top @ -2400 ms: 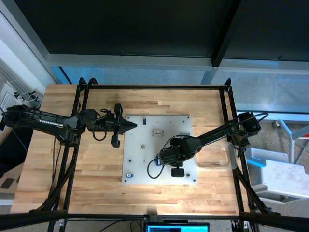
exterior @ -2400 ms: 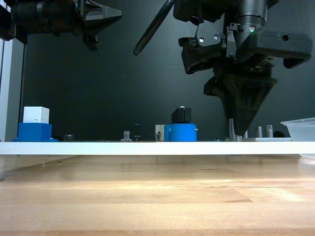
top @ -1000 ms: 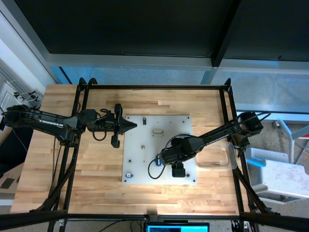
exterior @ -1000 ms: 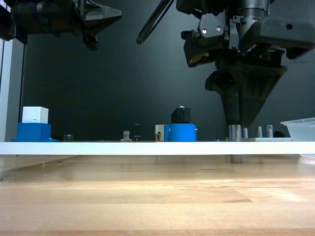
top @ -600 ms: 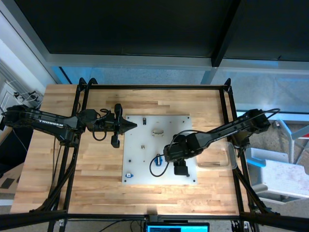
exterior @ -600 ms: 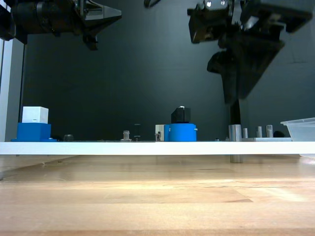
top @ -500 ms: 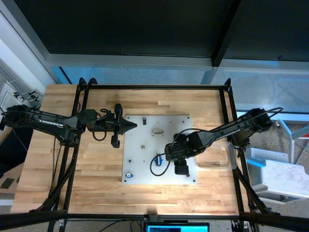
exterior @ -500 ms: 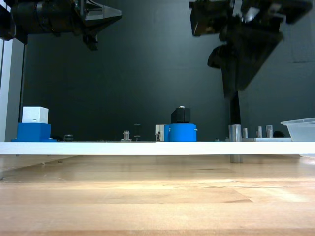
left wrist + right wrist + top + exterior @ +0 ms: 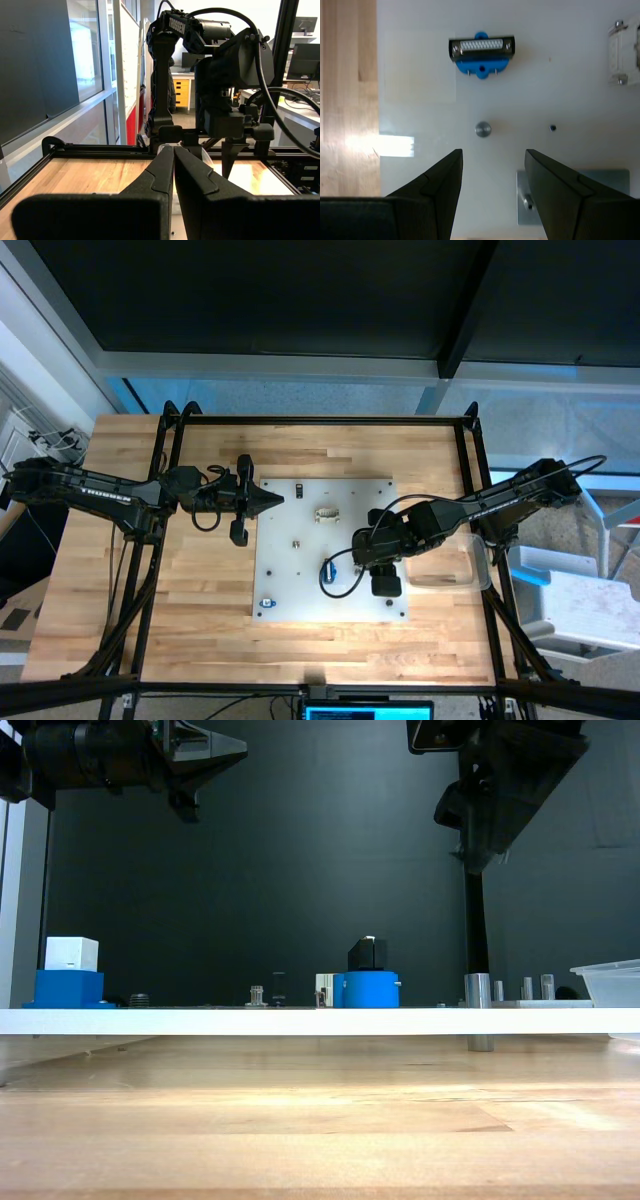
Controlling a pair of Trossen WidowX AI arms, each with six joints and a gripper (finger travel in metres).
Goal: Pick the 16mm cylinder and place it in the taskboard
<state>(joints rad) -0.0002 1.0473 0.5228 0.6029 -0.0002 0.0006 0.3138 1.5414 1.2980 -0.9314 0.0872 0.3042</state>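
The 16mm cylinder (image 9: 478, 990) stands upright in a hole of the white taskboard (image 9: 250, 1021), its lower end poking out beneath the plate. From the right wrist view it shows as a small round grey top (image 9: 482, 129) on the taskboard (image 9: 415, 45). My right gripper (image 9: 492, 151) hangs open well above it, nothing between its fingers; in the low view it (image 9: 478, 840) is high over the peg. My left gripper (image 9: 278, 498) is shut and empty, hovering at the taskboard's (image 9: 290, 590) left edge.
A clear plastic tray (image 9: 450, 565) lies just right of the board. On the board are a blue connector part (image 9: 481, 67), a pale connector (image 9: 625, 50), a grey block with small pegs (image 9: 600, 200) and a blue round part (image 9: 371, 988).
My right gripper set the cylinder down into the board's hole, let go of it, then rose straight up and drifted right. The left arm stayed still.
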